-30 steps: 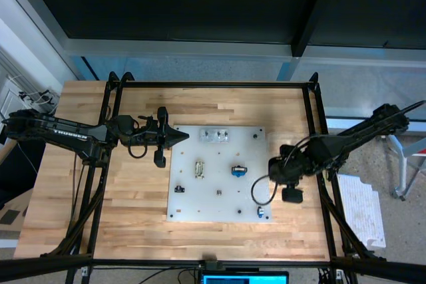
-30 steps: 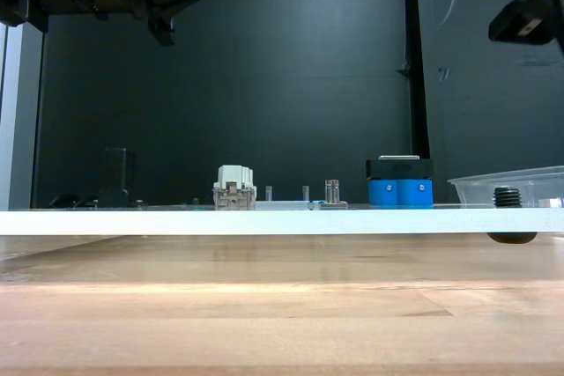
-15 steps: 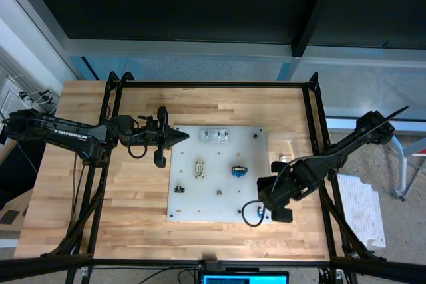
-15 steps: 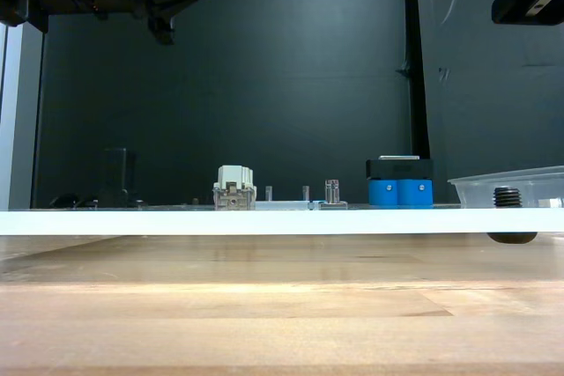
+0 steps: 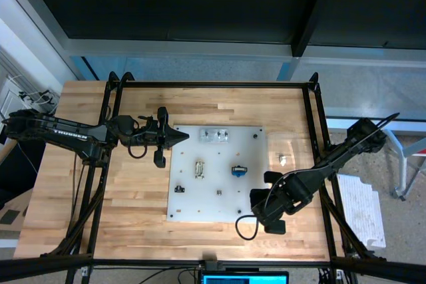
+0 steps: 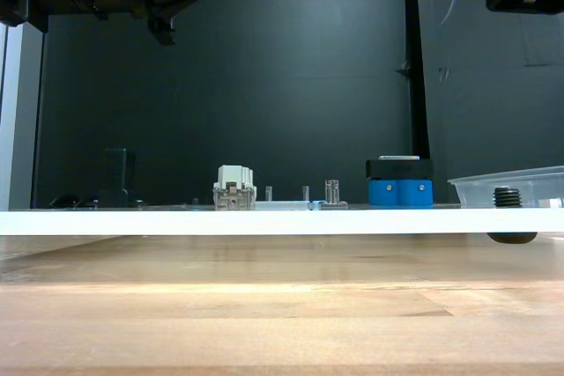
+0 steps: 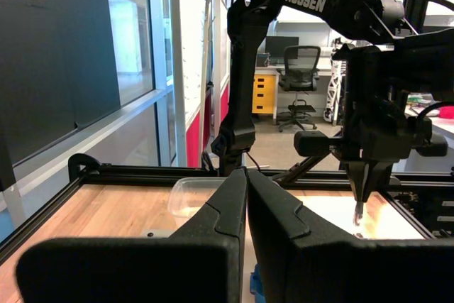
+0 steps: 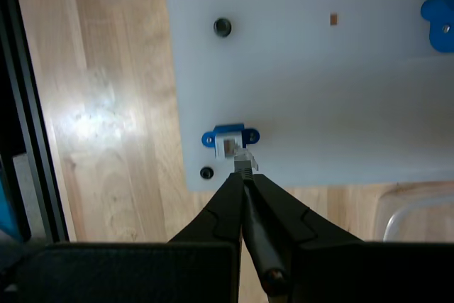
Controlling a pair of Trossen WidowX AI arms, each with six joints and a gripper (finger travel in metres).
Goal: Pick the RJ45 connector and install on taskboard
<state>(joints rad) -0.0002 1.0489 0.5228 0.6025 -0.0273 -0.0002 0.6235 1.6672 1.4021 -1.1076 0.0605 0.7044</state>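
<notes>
The right gripper (image 8: 243, 173) is pinching the RJ45 connector (image 8: 244, 160) high over the taskboard's (image 8: 319, 90) near right corner, the blue socket (image 8: 228, 138) lying straight ahead of the plug. The left gripper (image 5: 182, 136) is hanging closed and empty by the board's left edge.

The taskboard (image 5: 213, 171) is laid on the counter (image 5: 133, 217). The left hand (image 5: 184, 136) is held above its far left edge. The right hand (image 8: 243, 174), with the RJ45 connector (image 8: 244, 162), is held above its near right socket (image 8: 228, 138).

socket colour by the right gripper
Blue socket, right wrist view; right gripper holds RJ45 connector there; left gripper above taskboard's left edge.
</notes>
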